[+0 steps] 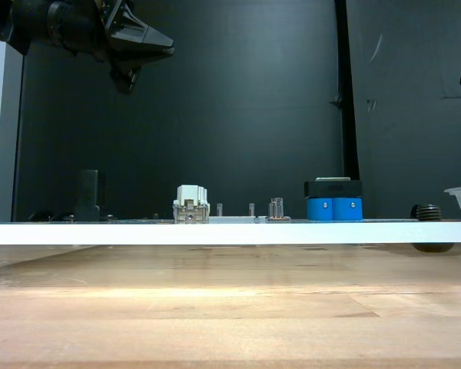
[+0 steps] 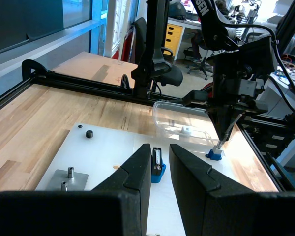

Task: Pick the RJ45 connector and install on the taskboard

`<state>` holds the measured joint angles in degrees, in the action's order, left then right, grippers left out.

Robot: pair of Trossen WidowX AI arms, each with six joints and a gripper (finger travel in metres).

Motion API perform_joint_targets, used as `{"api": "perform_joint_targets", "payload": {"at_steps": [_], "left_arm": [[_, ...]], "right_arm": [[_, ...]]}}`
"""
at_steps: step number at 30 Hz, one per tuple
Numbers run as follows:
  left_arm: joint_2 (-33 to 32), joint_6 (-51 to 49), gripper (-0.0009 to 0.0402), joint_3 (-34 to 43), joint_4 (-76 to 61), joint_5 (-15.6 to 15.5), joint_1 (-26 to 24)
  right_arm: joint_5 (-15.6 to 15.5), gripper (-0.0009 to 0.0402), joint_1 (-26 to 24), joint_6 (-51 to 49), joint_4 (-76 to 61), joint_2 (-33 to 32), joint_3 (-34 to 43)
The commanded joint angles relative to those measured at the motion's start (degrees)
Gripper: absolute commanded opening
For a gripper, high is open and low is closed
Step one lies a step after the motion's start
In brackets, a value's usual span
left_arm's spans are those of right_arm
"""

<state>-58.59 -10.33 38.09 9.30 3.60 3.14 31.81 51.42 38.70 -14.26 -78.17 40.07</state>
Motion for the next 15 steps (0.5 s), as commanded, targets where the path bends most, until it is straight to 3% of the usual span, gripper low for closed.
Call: {"api": "perform_joint_targets", "payload": {"at_steps": [1,15], "left_arm": [[0.0,0.0,0.0049,0.0,0.0,0.0,0.0],[0.0,0.0,0.0049,0.0,0.0,0.0,0.0]], "right_arm": [[0.1,0.0000,0.0,-0.2,0.1,0.0,-0.2],[0.0,0.0000,-0.9,-1.6,1.1,-0.3,-0.2]]}}
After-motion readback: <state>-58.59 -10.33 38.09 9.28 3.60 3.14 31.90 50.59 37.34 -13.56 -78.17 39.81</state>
